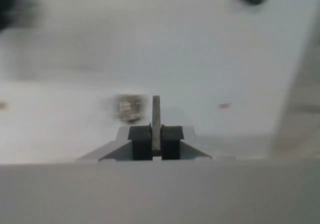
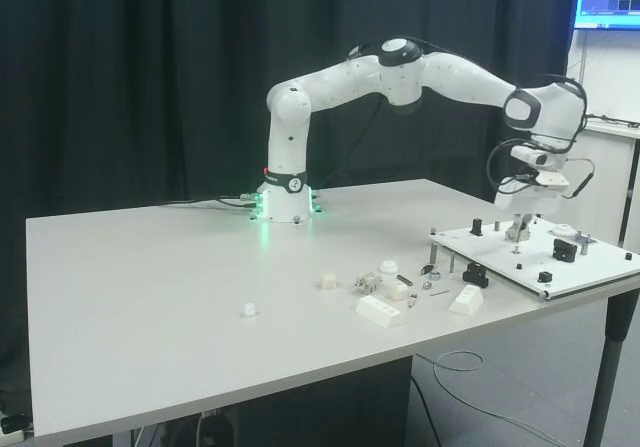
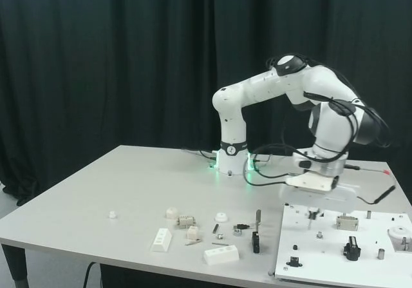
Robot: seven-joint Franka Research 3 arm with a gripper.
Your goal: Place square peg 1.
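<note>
Right now the white arm (image 2: pixel 400 77) reaches far out over the white board (image 3: pixel 335 262) that lies at the end of the grey table (image 2: pixel 150 277). The gripper (image 1: pixel 156 136) hangs just above the board. In the wrist view its two black fingers (image 1: pixel 140 141) are pressed against a thin grey peg (image 1: pixel 156 116), one on each side. So the gripper is pinching the peg, and the peg sticks out past the fingertips toward the board. Beside the peg tip, on the board, sits a blurry grey part (image 1: pixel 127 106); what it is cannot be told.

Lots of small things stand on the board around the gripper. A black block (image 2: pixel 477 227) stands near one corner, another black piece (image 2: pixel 563 250) sits farther along, and thin posts (image 3: pixel 381 254) poke up here and there. A round white part (image 3: pixel 400 233) rests at the far end of the board.

More parts lie loose on the table beside the board. Two long white blocks (image 2: pixel 380 311) lie near the front edge. A small white cube (image 2: pixel 328 281) is close by. One tiny white piece (image 2: pixel 249 309) lies well apart from the rest. The arm's base (image 2: pixel 285 202) glows green.
</note>
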